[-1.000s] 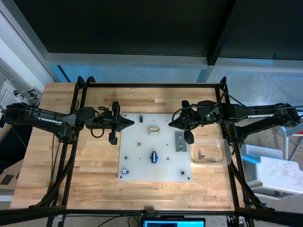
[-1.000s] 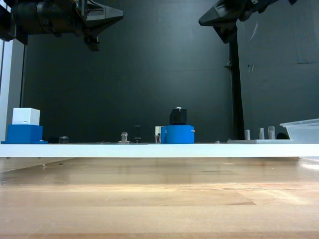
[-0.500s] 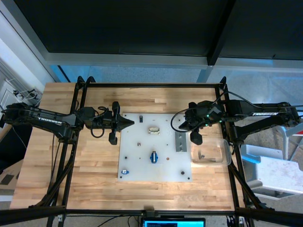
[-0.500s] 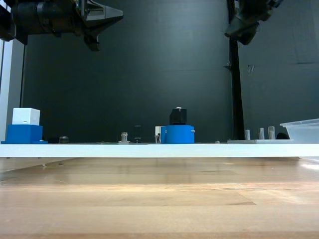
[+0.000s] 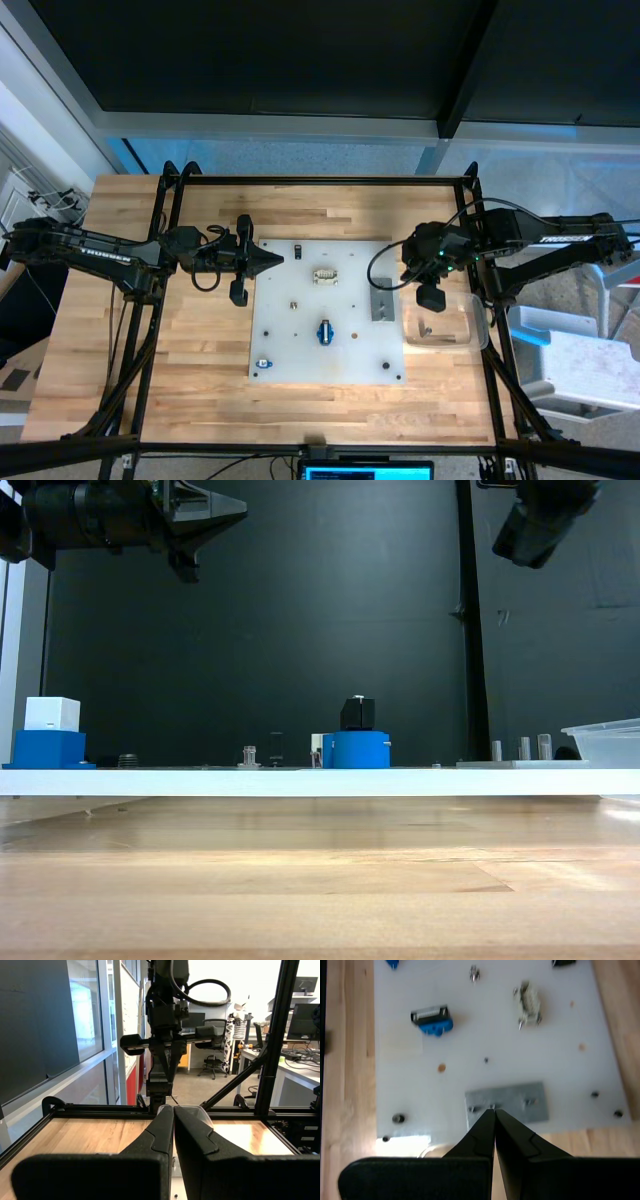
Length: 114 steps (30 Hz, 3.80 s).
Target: Pick the 16mm cylinder and place it in the taskboard
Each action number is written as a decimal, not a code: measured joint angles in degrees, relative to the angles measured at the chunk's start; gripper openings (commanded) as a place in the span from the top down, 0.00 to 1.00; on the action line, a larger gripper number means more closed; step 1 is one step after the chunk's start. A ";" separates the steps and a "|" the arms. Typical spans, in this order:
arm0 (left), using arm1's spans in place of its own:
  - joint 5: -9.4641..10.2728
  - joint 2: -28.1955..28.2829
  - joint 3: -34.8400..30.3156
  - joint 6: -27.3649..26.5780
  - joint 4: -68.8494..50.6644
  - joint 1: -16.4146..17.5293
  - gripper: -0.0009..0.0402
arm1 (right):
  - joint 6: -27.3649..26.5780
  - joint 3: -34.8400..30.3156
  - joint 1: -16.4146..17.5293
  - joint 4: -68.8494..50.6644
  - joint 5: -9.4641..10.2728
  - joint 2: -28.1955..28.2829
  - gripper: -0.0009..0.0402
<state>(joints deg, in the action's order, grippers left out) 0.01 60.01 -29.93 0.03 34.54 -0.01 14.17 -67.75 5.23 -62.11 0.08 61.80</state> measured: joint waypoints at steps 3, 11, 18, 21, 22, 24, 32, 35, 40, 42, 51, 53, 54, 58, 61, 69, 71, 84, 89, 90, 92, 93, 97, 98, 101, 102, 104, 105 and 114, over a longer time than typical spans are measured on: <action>0.00 -0.02 0.00 0.00 0.00 0.00 0.98 | 2.03 0.00 1.49 -2.27 0.00 0.26 0.98; 0.00 -0.02 -0.02 0.00 -0.02 0.00 0.98 | 5.09 0.00 5.75 -8.11 -0.44 1.27 0.98; 0.00 -0.02 0.00 0.00 0.00 0.00 0.98 | 6.95 0.02 8.09 -13.57 -0.48 2.23 0.98; 0.02 -0.02 0.00 0.00 -0.02 0.00 0.98 | 7.72 0.04 9.33 -15.39 -0.50 3.10 0.98; 0.00 -0.02 -0.02 0.00 0.00 0.00 0.98 | 7.85 0.04 9.79 -15.82 -0.50 3.50 0.98; 0.02 -0.02 -0.02 0.00 0.00 0.00 0.98 | 8.04 0.04 10.73 -16.41 -0.50 4.31 0.98; 0.02 -0.02 0.00 0.00 0.00 0.00 0.98 | 8.09 0.09 11.78 -17.55 -0.52 6.19 0.98; 0.00 -0.02 -0.02 0.00 0.00 0.00 0.98 | 8.11 0.09 11.91 -17.57 -0.52 6.19 0.98; 0.00 -0.02 0.00 0.00 -0.02 0.00 0.98 | 8.11 0.09 12.07 -17.55 -1.60 6.19 0.98; 0.00 -0.02 0.00 0.00 0.00 0.00 0.98 | 8.11 0.09 12.13 -17.55 -1.68 6.19 0.98; 0.00 -0.02 0.00 0.00 0.00 0.00 0.98 | 9.33 0.74 15.23 -17.62 -1.99 6.19 0.98; 0.00 -0.02 -0.02 0.00 0.00 0.00 0.98 | 10.05 1.75 16.26 -17.62 -1.97 6.19 0.98; 0.00 -0.02 -0.02 0.00 0.00 0.00 0.98 | 10.51 2.34 16.81 -17.59 -1.97 6.19 0.98; 0.00 -0.02 0.00 0.00 -0.02 0.00 0.98 | 11.39 4.00 18.62 -17.09 -1.99 6.19 0.98; 0.00 -0.02 0.00 0.00 -0.02 0.00 0.98 | 11.89 4.39 19.08 -15.93 -1.95 6.19 0.98; 0.00 -0.02 -0.02 0.00 0.00 0.00 0.98 | 12.50 5.99 19.30 -13.62 -1.97 6.16 0.98; 0.00 -0.02 0.00 0.00 -0.02 0.00 0.98 | 12.50 6.40 19.39 -13.62 -1.97 6.16 0.98; 0.00 -0.02 0.00 0.00 0.00 0.00 0.98 | 12.48 6.95 19.76 -13.40 -2.32 6.14 0.95; 0.00 -0.02 0.00 0.00 -0.02 0.00 0.98 | 12.55 7.43 21.09 -13.22 -4.63 6.54 0.82; 0.00 -0.02 -0.02 0.00 0.00 0.00 0.98 | 12.57 7.52 21.29 -13.14 -4.61 6.71 0.79; 0.00 -0.02 0.00 0.00 0.00 0.00 0.98 | 12.57 7.69 21.53 -13.20 -4.79 7.02 0.73; 0.00 -0.02 0.00 0.00 -0.02 0.00 0.98 | 12.57 7.72 21.70 -13.07 -4.81 7.17 0.70; 0.00 -0.02 0.00 0.00 -0.02 0.00 0.98 | 12.57 8.28 22.25 -11.87 -4.83 7.34 0.63; 0.00 -0.02 -0.02 0.00 -0.02 0.00 0.98 | 12.59 8.50 22.38 -11.61 -4.85 7.34 0.62; 0.00 -0.02 0.00 0.00 0.00 0.00 0.98 | 13.16 9.62 22.67 -10.45 -4.83 7.34 0.58; 0.00 -0.02 -0.02 0.00 0.00 0.00 0.98 | 13.64 10.12 22.80 -9.73 -4.83 7.34 0.57; 0.02 -0.02 -0.02 0.00 -0.02 0.00 0.98 | 14.25 11.21 22.97 -8.41 -4.72 7.34 0.55; 0.02 -0.02 -0.02 0.00 0.00 0.00 0.98 | 14.43 11.67 23.08 -7.89 -4.59 7.34 0.55; 0.02 -0.02 -0.02 0.00 -0.02 0.00 0.98 | 15.17 13.60 23.65 -5.16 -4.72 7.37 0.49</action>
<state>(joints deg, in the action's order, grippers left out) 0.03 59.99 -29.95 0.03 34.52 -0.01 29.34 -54.15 28.88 -67.26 -4.64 69.17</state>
